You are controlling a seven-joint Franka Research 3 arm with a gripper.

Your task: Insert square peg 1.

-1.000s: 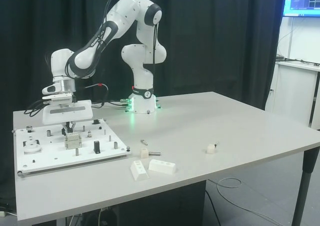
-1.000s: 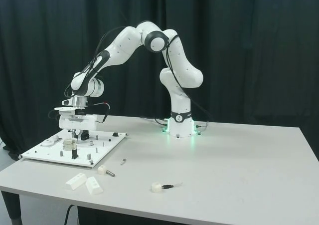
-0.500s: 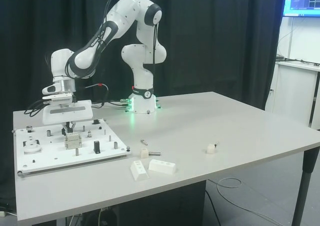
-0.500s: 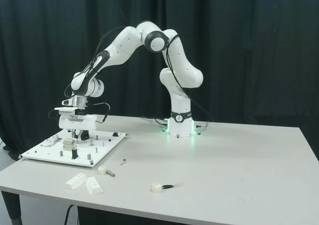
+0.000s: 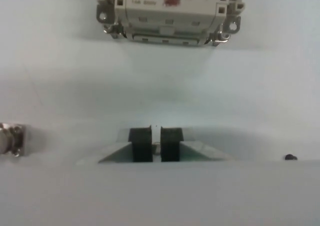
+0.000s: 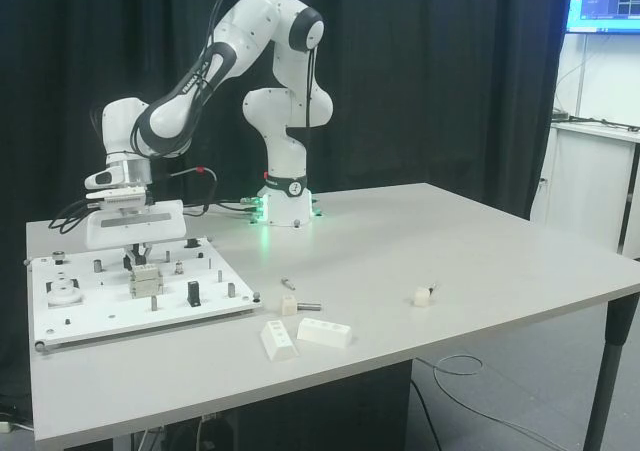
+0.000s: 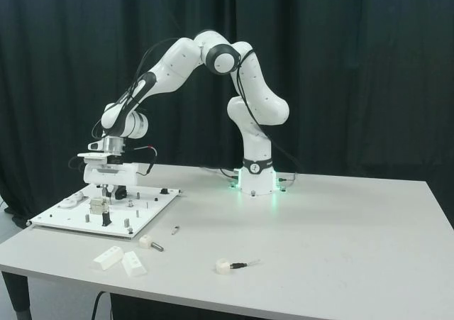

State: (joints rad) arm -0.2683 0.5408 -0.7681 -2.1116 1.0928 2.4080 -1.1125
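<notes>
First room view: near table (image 6: 480, 271) edge, two white blocks (image 6: 308, 335) side by side; small peg piece (image 6: 288, 306) just behind them, small white part (image 6: 422, 294) well right. Right half of table otherwise open. White board (image 6: 110, 311) sits at left, near corner close to table edge. Gripper (image 6: 138, 254) hangs low over board, beside grey connector block (image 6: 145, 281).

Wrist view: black fingertips (image 5: 141, 145) nearly closed, narrow gap, thin white sliver of square peg (image 5: 156, 131) pinched between. Connector block (image 5: 170, 13) apart from tips. Arm base (image 6: 283, 201) at far edge.
</notes>
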